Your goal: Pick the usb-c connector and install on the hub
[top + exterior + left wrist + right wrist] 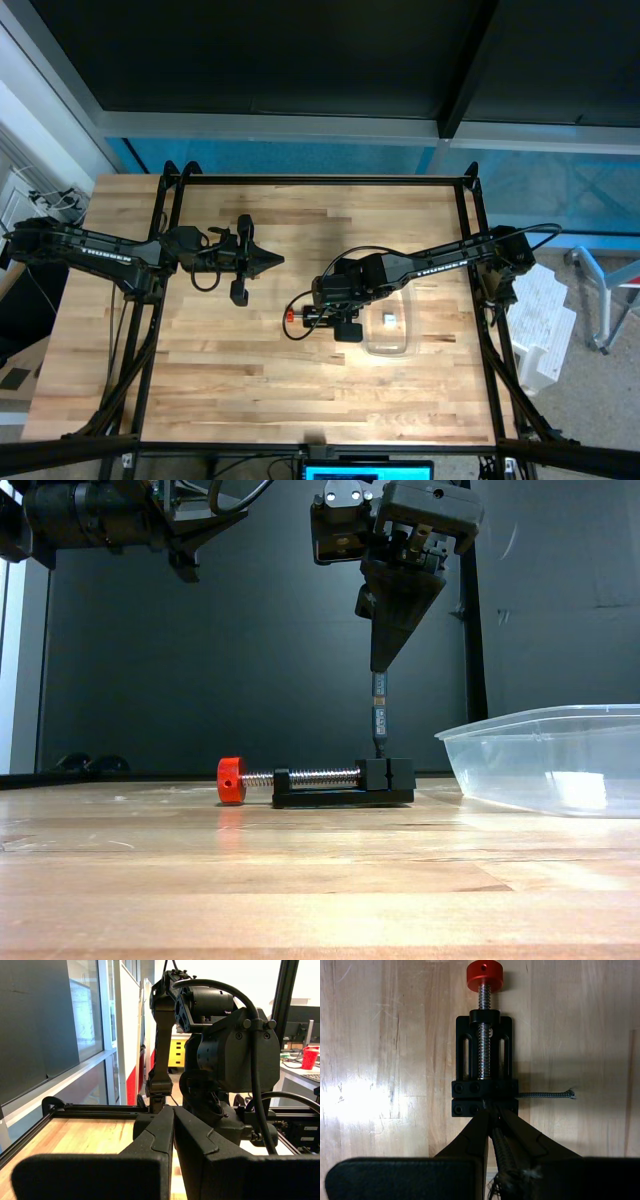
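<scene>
Fingers [155, 1145] of the left gripper [270, 261] are pressed together with nothing between them. That gripper is held above the bench [200, 350], well apart from the work. Further right, a small black clamp [345, 785] with a red knob [230, 780] is laid flat on the bench, and a short braided cord [545, 1094] is seen running out of its closed end. Directly above that end the right gripper [378, 665] is pointed straight down. Its fingers are clenched on the usb-c connector [378, 715], which is held upright with its lower tip at the clamp's top. The hub itself cannot be made out. Picking is judged done. Whether the plug is seated cannot be told, so pushing home and letting go are judged left. A clear tub [560, 765] is set furthest right.
</scene>
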### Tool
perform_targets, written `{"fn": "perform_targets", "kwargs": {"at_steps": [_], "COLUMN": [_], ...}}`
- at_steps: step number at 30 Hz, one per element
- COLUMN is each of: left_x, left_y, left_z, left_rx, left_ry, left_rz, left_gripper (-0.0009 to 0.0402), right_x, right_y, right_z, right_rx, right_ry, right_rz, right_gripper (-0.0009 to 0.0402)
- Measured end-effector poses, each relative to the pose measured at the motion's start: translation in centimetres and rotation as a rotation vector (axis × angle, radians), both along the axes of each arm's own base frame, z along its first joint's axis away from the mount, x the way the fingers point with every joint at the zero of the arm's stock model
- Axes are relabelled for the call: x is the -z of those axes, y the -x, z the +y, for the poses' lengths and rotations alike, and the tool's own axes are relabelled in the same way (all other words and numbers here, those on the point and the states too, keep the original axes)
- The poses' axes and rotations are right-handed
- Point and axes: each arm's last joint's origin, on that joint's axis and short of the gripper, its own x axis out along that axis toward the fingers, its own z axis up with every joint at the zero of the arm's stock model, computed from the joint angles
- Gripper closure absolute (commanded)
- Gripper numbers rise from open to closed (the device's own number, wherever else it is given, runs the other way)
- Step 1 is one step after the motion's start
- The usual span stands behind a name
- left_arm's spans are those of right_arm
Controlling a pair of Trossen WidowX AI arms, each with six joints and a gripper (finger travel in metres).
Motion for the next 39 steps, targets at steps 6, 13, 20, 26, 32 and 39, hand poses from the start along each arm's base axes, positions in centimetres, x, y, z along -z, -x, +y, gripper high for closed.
{"fn": "perform_targets", "kwargs": {"at_steps": [6,13,20,26,32,39], "left_x": [0.00,0.01,0.01,0.00,0.00,0.00], "left_y": [0.00,0.00,0.00,0.00,0.00,0.00], "left_z": [0.00,0.00,0.00,0.00,0.00,0.00], "left_rx": [0.000,0.000,0.000,0.000,0.000,0.000], "left_ry": [0.000,0.000,0.000,0.000,0.000,0.000], "left_rz": [0.000,0.000,0.000,0.000,0.000,0.000], "left_gripper": [0.0393,0.0393,0.0393,0.0393,0.0393,0.0393], "right_x": [0.19,0.59,0.75,0.75,0.68,0.56], "right_y": [-0.01,0.03,0.14,0.38,0.53,0.57], "right_z": [0.00,-0.01,-0.04,-0.07,-0.09,-0.10], "right_rx": [-0.001,0.002,0.005,0.008,0.009,0.009], "right_ry": [0.000,0.000,0.000,0.002,0.004,0.003], "right_rz": [-0.002,-0.005,0.002,0.022,0.039,0.036], "right_gripper": [0.0393,0.0393,0.0393,0.0393,0.0393,0.0393]}}
